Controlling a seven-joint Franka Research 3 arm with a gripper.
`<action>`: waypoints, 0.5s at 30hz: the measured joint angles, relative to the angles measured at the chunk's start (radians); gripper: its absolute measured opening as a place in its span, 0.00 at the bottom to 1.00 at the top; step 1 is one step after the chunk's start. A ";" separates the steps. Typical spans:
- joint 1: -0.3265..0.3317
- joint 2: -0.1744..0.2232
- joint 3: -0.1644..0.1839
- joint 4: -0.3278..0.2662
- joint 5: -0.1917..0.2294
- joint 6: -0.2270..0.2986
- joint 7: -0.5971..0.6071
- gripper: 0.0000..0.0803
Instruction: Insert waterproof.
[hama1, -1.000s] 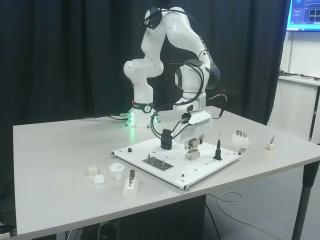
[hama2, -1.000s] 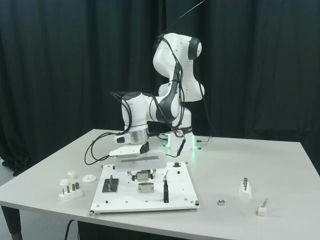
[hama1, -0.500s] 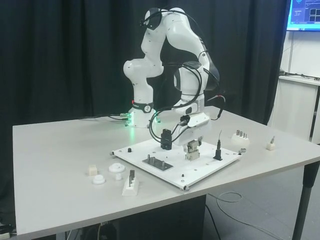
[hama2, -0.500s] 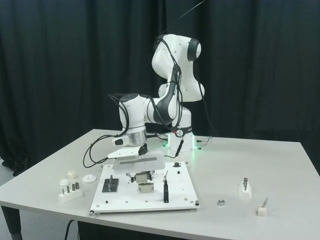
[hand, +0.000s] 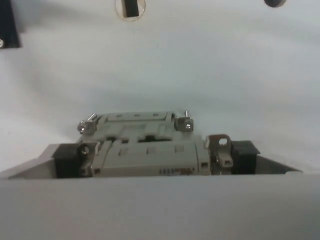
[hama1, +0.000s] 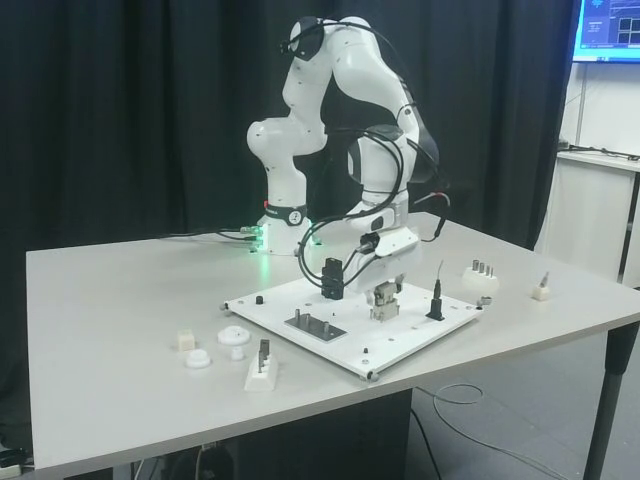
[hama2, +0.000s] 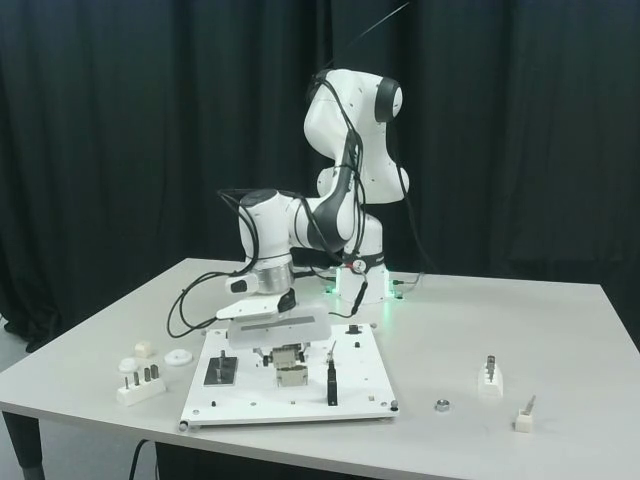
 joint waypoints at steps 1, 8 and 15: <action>0.000 0.001 0.001 -0.001 0.000 0.000 0.000 0.78; 0.001 0.001 0.009 -0.007 0.000 -0.001 0.000 0.78; 0.005 0.001 0.010 -0.012 0.000 0.003 0.000 0.78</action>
